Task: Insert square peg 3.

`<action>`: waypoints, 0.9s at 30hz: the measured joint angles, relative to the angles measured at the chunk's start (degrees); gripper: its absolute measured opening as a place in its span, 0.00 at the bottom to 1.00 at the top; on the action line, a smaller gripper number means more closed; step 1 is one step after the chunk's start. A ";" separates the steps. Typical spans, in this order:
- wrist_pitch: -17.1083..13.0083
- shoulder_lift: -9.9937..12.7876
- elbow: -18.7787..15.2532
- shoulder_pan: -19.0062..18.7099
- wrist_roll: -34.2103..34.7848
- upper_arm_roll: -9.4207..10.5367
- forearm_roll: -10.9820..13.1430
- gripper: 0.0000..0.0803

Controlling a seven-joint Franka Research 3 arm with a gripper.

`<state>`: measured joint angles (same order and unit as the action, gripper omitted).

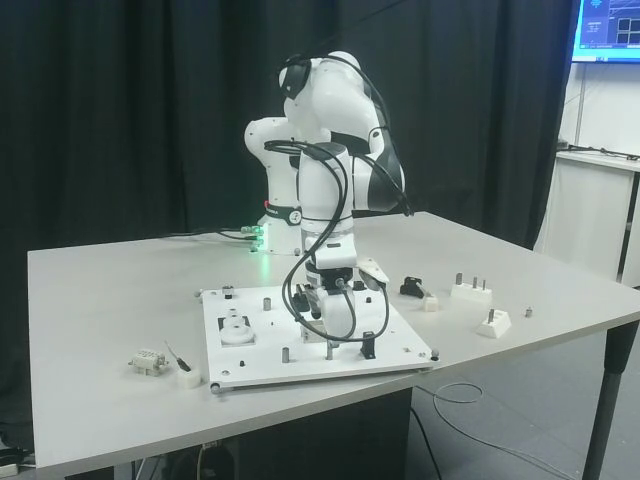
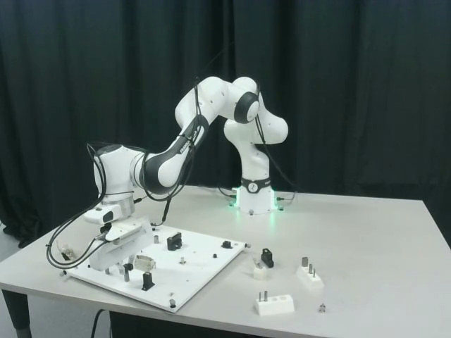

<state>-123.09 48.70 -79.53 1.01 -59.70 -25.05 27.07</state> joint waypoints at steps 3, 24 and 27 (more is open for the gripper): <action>0.00 0.00 0.00 0.00 -0.03 0.00 -0.08 0.14; 0.01 0.03 -0.04 0.00 -0.22 -0.08 -0.77 0.14; 0.13 0.01 -0.04 -0.01 -0.22 -0.09 -0.80 0.14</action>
